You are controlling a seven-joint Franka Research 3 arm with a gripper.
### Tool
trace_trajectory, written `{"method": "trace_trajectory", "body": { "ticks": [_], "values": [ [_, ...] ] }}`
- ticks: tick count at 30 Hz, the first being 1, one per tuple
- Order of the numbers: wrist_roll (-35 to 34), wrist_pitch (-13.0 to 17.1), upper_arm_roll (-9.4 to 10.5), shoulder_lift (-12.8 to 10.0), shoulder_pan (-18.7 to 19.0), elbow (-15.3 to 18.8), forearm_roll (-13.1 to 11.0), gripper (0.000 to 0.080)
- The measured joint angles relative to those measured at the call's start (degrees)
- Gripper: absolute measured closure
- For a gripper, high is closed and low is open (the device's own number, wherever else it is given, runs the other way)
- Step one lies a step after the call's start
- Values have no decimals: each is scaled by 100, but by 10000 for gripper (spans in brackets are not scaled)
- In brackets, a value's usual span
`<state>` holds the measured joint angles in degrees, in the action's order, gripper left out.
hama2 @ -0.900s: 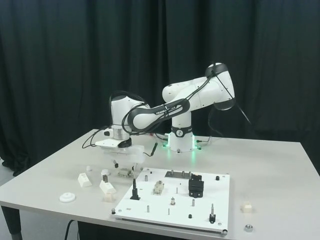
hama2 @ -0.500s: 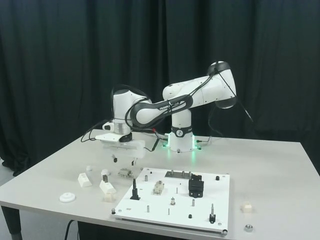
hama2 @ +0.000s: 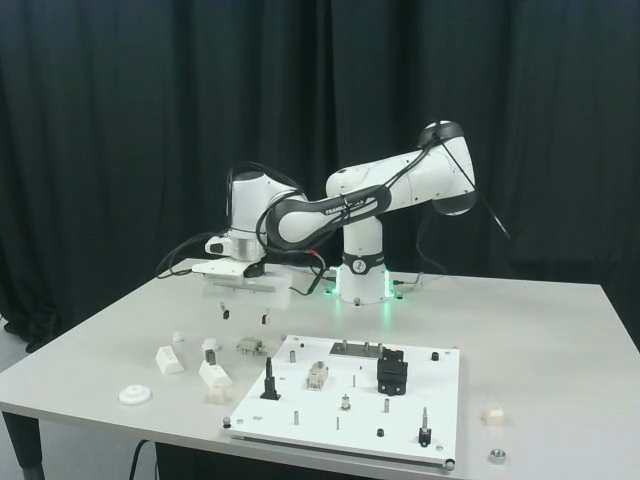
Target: Pick waterproof.
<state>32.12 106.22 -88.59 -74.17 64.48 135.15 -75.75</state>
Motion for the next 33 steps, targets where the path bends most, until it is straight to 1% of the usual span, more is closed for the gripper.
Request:
{"method": "trace_trajectory", "body": {
  "ticks": [4, 7, 10, 14, 26, 29, 33],
  "values": [
    [811, 37, -15, 20, 44, 33, 0, 3],
    [1661, 38, -36, 38, 83, 72, 0, 3],
    [2267, 38, -54, 47, 110, 110, 0, 3],
    [2791, 38, -75, 47, 130, 146, 0, 3],
    [4977, 35, -90, 47, 151, 246, 2, 3],
    [5370, 35, -90, 47, 160, 259, 2, 3],
    [5705, 35, -90, 48, 180, 270, 2, 3]
  ]
}}
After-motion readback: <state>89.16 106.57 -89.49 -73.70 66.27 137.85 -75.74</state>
